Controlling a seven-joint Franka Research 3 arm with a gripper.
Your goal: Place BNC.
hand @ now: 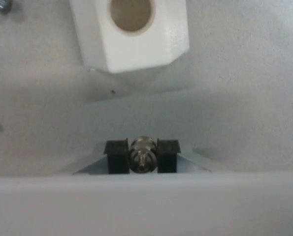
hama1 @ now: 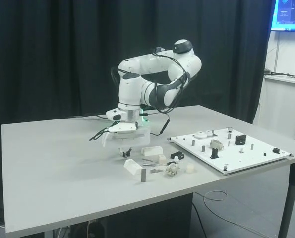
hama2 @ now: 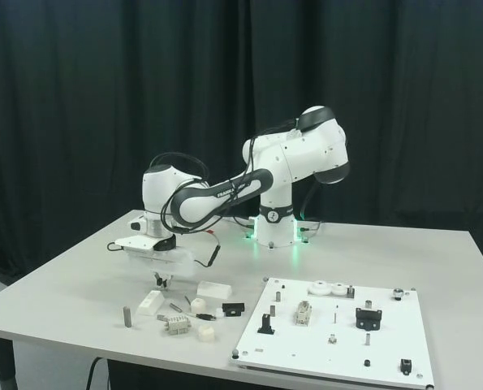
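Note:
In the wrist view my gripper point(hand: 143, 157) is shut on the BNC connector point(hand: 142, 150), a small metal barrel pinched between the two black fingers point(hand: 116, 156). A white block with a round hole point(hand: 131, 29) lies on the table just ahead of the fingertips. From the room cameras the gripper point(hama1: 125, 150) point(hama2: 161, 282) hangs a little above the grey table point(hama1: 53, 158), close behind that white block point(hama1: 132, 167) point(hama2: 150, 302). The connector itself is too small to make out in the room views.
A white assembly board point(hama1: 246, 157) point(hama2: 306, 351) carrying several small fixtures lies to the arm's side near the table edge. Loose parts sit between gripper and board: a flat white block point(hama1: 151, 150) point(hama2: 213, 289), a black piece point(hama1: 177, 155), a grey upright peg point(hama1: 143, 175) point(hama2: 127, 315).

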